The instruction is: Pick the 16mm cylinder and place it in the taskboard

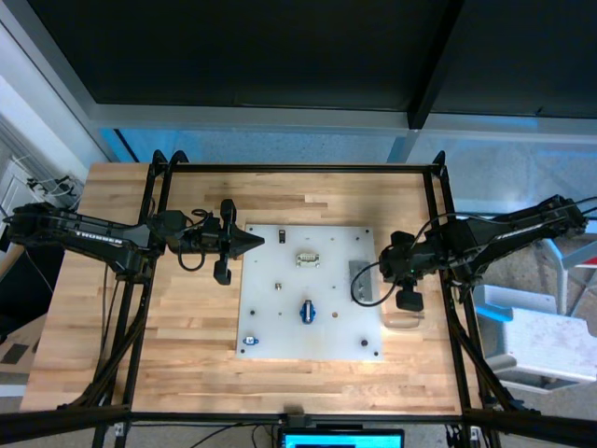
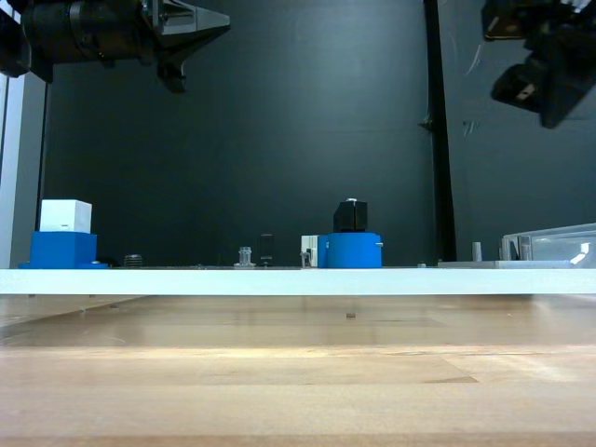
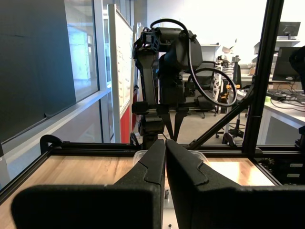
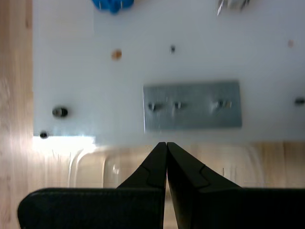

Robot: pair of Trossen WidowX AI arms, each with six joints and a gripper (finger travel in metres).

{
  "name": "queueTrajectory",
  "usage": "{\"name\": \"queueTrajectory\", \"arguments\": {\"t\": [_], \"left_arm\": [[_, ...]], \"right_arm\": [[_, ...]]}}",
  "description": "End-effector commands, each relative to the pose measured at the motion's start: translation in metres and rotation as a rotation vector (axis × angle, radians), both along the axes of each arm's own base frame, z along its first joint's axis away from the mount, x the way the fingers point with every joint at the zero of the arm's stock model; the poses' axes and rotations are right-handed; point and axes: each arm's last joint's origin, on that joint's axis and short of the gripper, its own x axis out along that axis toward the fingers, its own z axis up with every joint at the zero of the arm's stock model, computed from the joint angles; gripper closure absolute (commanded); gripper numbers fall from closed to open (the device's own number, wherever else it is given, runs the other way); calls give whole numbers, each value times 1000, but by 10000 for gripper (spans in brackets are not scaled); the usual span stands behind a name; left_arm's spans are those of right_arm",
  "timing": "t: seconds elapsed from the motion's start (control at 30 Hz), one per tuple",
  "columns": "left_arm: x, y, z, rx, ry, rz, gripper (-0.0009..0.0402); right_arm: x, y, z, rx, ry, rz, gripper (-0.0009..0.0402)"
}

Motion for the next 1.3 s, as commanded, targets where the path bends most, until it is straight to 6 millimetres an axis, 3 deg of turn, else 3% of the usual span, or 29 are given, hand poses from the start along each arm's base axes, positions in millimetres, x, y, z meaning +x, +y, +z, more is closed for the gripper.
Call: {"name": "queueTrajectory", "arguments": {"t": [0.03, 0.8, 1.3], "left_arm": [[0, 0, 0, 0, 0, 0, 393], [0, 0, 0, 0, 0, 0, 393], [0, 0, 0, 0, 0, 0, 393]], "right_arm": [[-6, 3, -2, -11, 53, 11, 393], [-28, 18, -18, -43, 259, 106, 386], [-32, 19, -33, -49, 301, 66, 229]]}}
